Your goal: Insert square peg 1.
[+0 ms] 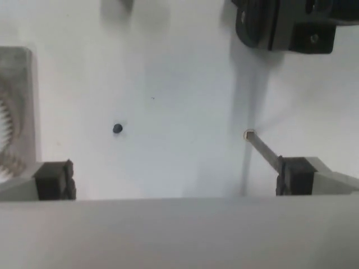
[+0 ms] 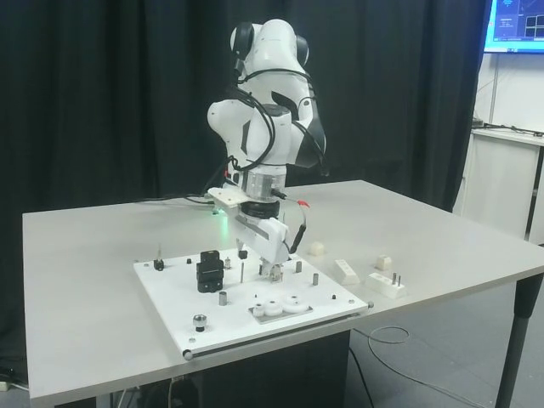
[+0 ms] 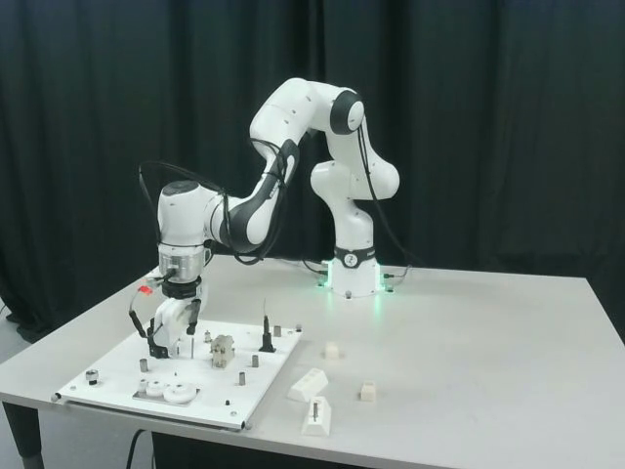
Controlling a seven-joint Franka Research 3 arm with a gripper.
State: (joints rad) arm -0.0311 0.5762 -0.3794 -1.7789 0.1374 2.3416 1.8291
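A black curtain backs the grey table [image 2: 102,255] where a white arm works over a flat white assembly board [image 2: 170,297]. The two-fingered pincer [image 1: 176,182] hangs wide open just above the board, gripping nothing. A slim grey square-section metal peg [image 1: 263,148] stands upright in the board just beside one fingertip. The danger, by these views, is that finger clipping the peg and tilting it. A black block [image 2: 209,270] stands near. A grey toothed gear plate [image 1: 14,106] is cut off, and how deep the peg sits is unclear.
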